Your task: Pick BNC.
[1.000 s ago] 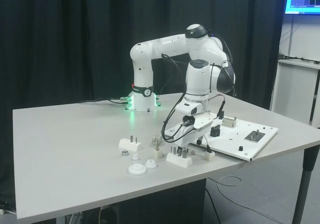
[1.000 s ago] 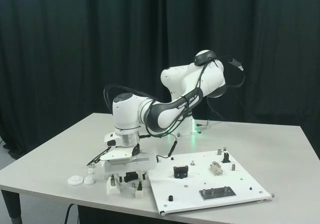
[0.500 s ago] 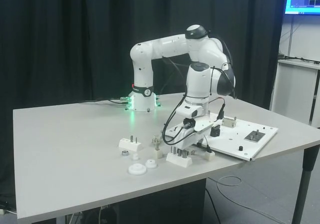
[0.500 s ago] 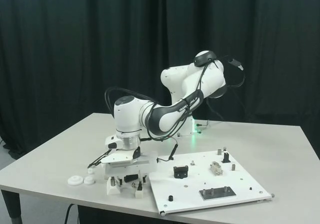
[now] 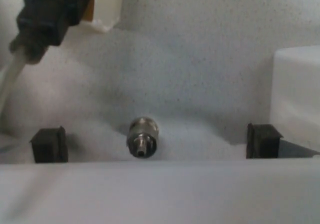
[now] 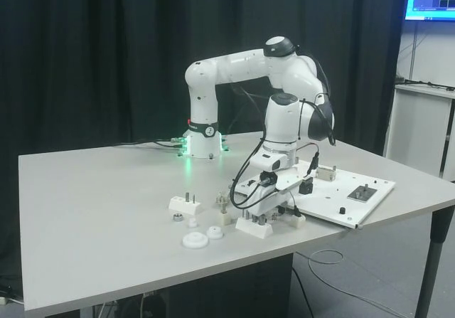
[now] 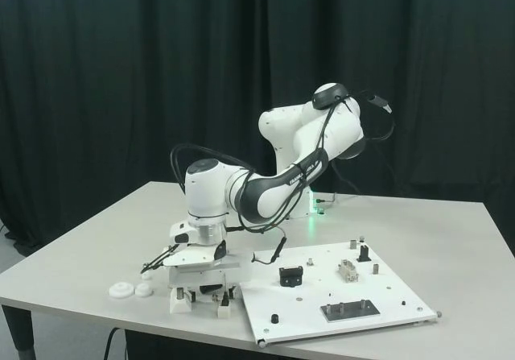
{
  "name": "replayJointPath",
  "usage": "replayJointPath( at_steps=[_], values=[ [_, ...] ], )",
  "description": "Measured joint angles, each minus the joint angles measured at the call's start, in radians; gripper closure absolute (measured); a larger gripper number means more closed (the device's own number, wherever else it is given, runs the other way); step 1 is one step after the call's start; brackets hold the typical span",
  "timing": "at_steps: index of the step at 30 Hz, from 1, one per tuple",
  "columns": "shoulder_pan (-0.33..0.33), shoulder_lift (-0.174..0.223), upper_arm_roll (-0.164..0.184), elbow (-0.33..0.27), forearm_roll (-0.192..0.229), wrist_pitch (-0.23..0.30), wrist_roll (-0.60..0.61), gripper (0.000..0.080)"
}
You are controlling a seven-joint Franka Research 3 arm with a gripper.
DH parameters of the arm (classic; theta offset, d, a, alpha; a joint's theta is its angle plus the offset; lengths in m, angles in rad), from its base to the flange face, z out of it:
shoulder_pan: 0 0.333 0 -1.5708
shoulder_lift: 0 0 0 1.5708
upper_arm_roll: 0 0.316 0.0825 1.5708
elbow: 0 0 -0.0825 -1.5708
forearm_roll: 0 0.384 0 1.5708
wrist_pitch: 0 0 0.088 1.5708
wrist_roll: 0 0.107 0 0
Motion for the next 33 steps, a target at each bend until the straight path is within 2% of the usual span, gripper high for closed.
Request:
replayJointPath(
  at_steps=[10,11,17,18,23,24,27,28,33],
  values=[
    [0.001,0.000,0.002,-0.001,0.000,0.004,-0.001,0.0003],
    [0.001,0.000,0.002,-0.001,0.000,0.004,-0.001,0.0114],
    [0.001,0.000,0.002,-0.001,-0.001,0.003,-0.004,0.0114],
    [0.001,0.000,0.002,-0.001,-0.001,0.002,-0.004,0.0280],
    [0.002,-0.001,0.001,-0.001,-0.001,0.000,-0.009,0.0280],
    [0.002,-0.001,0.001,-0.001,-0.001,-0.001,-0.010,0.0462],
    [0.002,-0.001,0.000,-0.001,-0.002,-0.003,-0.011,0.0462],
    [0.003,-0.002,0.000,-0.001,-0.002,-0.004,-0.012,0.0664],
    [0.003,-0.002,0.000,-0.001,-0.004,-0.006,-0.029,0.0664]
  ],
)
